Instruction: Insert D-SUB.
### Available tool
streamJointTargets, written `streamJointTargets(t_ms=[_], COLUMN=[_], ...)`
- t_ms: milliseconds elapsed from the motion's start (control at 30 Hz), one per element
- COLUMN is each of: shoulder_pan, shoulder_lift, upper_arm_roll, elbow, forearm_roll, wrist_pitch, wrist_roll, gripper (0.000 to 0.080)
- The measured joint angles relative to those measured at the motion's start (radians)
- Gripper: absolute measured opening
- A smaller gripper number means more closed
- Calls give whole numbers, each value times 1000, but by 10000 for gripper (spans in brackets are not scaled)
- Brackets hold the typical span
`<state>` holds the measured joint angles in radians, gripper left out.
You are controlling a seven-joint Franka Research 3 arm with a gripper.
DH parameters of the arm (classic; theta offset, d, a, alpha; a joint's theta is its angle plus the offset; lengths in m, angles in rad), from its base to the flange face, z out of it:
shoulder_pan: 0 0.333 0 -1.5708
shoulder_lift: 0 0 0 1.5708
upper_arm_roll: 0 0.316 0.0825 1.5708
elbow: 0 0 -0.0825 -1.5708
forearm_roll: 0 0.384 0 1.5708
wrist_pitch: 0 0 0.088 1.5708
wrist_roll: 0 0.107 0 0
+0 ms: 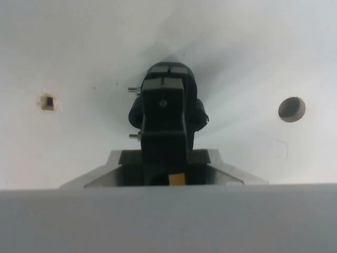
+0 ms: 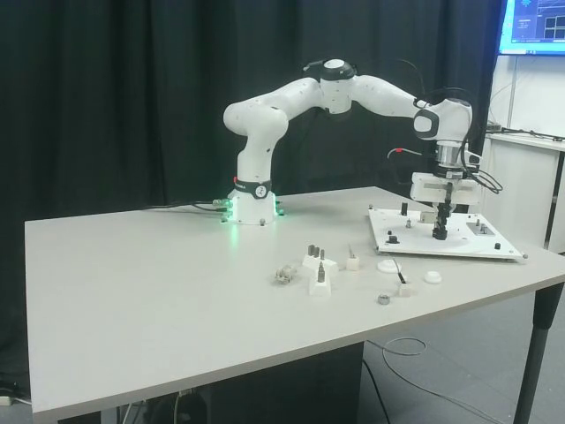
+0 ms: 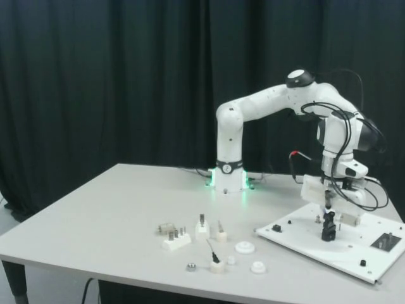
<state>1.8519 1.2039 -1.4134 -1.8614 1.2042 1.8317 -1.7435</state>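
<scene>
In the wrist view, the hand [image 1: 164,158] points straight down at the white board [image 1: 79,63]. Its two black fingers [image 1: 164,138] are squeezed onto a black D-SUB plug [image 1: 164,92], which hangs right under the fingertips, just over the board or touching it; I cannot tell which. Two small metal screws stick out from one side of the plug. To one side of the hand is a small square hole [image 1: 48,101] in the board. On the other side is a round hole [image 1: 291,109].

In the room views, the hand [image 3: 328,218] holds the plug [image 3: 328,233] above the middle of the white board [image 3: 297,239]. A black slot [image 3: 385,240] sits in the board off to one side of the hand. The board lies on the grey worktop [image 3: 101,215]. Well away from the hand, small white blocks [image 3: 177,239] and round white caps [image 3: 244,247] sit on the worktop. Farther back, the white arm [image 3: 266,101] bends up from its base [image 3: 229,180], which glows green. A black curtain [image 3: 114,76] hangs behind it all.
</scene>
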Motion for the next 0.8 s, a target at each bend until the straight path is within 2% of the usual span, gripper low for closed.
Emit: streamJointTargets(t_ms=[800], shoulder_pan=[4], shoulder_lift=[0], upper_arm_roll=[1], elbow=[-1], forearm_roll=[3], wrist_pitch=[3], wrist_roll=[30], gripper=[154])
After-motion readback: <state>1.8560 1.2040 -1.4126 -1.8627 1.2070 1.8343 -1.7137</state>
